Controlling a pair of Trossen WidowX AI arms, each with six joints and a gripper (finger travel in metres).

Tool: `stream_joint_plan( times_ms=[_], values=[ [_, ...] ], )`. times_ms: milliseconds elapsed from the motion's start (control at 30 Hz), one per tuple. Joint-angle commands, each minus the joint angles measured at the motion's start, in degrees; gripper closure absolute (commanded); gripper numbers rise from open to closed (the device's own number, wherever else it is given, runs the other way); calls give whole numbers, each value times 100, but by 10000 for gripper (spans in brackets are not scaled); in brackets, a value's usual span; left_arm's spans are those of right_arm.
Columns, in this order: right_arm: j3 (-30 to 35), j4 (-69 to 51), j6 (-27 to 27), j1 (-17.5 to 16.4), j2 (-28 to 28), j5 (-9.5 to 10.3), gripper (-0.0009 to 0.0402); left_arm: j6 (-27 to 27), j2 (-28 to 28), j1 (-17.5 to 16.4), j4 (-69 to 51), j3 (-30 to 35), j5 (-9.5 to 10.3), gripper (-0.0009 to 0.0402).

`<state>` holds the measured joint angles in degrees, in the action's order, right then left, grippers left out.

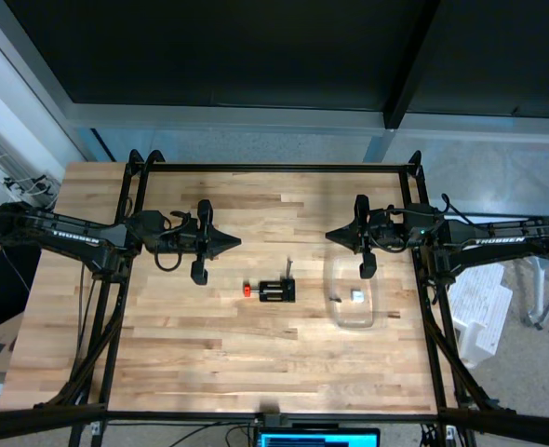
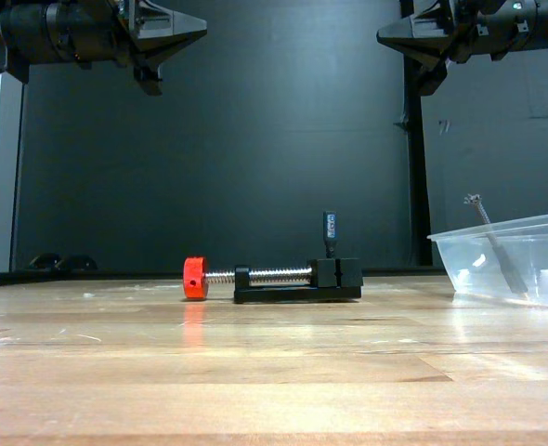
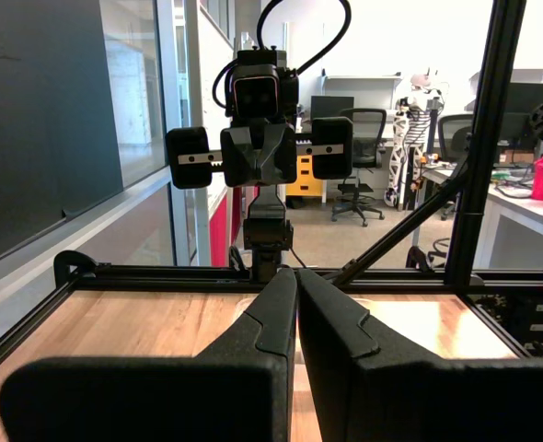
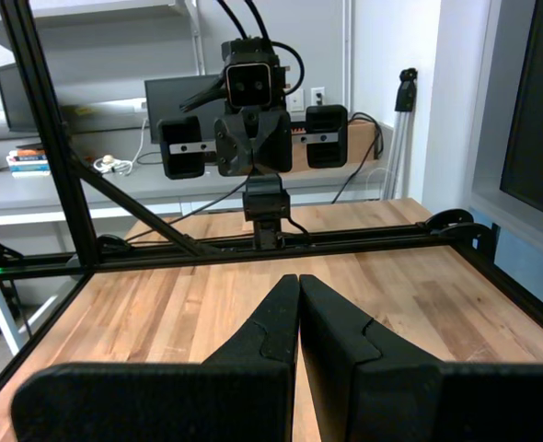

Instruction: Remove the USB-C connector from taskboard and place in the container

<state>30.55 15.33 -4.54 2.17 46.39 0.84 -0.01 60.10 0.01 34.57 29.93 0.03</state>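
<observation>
Looking down from the high view, we see the left gripper (image 1: 226, 242) hanging above the left half of the bench (image 1: 209, 363). It points inward toward the middle, well apart from everything on the wood. Its jaws are clenched on nothing: its wrist view shows the two fingers (image 3: 271, 322) pressed side by side.

The right gripper (image 1: 335, 236) faces it from the other side, raised above the bench near the far end of the container (image 1: 354, 319). Its jaws are likewise clenched with nothing between them.

The taskboard (image 1: 276, 291) lies flat on the bench between the two arms, nearer to us than either gripper. Its red knob (image 1: 247, 291) is turned toward the left arm. In the low view, the USB-C connector (image 2: 329, 230) stands upright out of the taskboard, at the end away from the knob.

The container rests on the bench just to the right of the taskboard, not touching it. Inside it we find a white cube (image 1: 356, 295) and a small dark bit (image 1: 336, 299). The low view shows a thin grey pin (image 2: 493, 246) leaning in it, and we cannot tell whether that pin and the dark bit are one thing.
</observation>
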Motion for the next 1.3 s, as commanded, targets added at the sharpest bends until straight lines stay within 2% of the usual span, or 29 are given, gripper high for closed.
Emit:
stream_joint_plan(
  times_ms=[33,1300],
  values=[
    [-7,90,7,-7,0,-2,393,0,0,0,0,2,0,393],
    [-44,262,57,-35,0,50,393,0,0,-2,0,2,0,393]
  ],
)
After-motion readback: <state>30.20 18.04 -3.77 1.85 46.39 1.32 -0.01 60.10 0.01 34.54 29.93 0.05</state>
